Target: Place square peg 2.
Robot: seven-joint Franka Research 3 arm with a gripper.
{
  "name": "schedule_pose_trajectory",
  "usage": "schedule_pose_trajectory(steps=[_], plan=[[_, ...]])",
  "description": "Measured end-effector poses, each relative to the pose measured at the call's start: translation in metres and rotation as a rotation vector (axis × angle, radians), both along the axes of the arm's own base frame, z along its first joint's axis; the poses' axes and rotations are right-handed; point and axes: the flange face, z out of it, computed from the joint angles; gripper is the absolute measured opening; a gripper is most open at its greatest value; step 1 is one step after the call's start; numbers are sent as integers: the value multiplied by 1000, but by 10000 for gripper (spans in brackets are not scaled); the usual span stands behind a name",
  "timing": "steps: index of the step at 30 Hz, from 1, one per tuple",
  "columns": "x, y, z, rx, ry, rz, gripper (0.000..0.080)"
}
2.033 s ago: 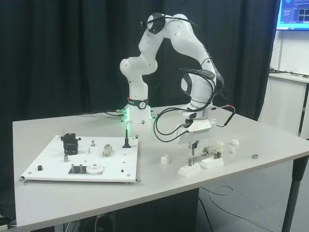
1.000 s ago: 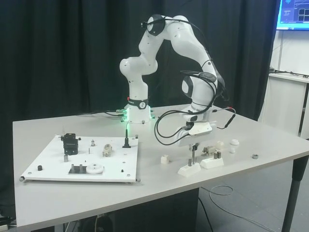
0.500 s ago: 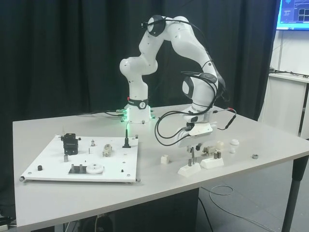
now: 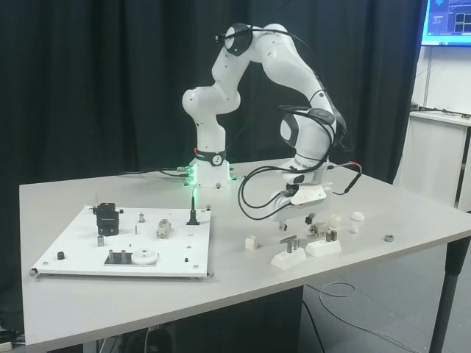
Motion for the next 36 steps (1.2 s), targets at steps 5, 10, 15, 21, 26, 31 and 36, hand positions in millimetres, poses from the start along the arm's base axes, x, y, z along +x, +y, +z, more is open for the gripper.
schedule_pose_trajectory(steps=[5,10,15,21,26,31,36], plan=[[6,0,11,7,19,-1,783],[12,0,24,13,37,-1,796],[16,0,37,12,57,-6,799],[20,0,48,10,79,-12,800],[22,-1,55,9,87,-16,800],[23,-3,59,-1,94,-11,800],[25,-6,62,-7,96,-9,800]])
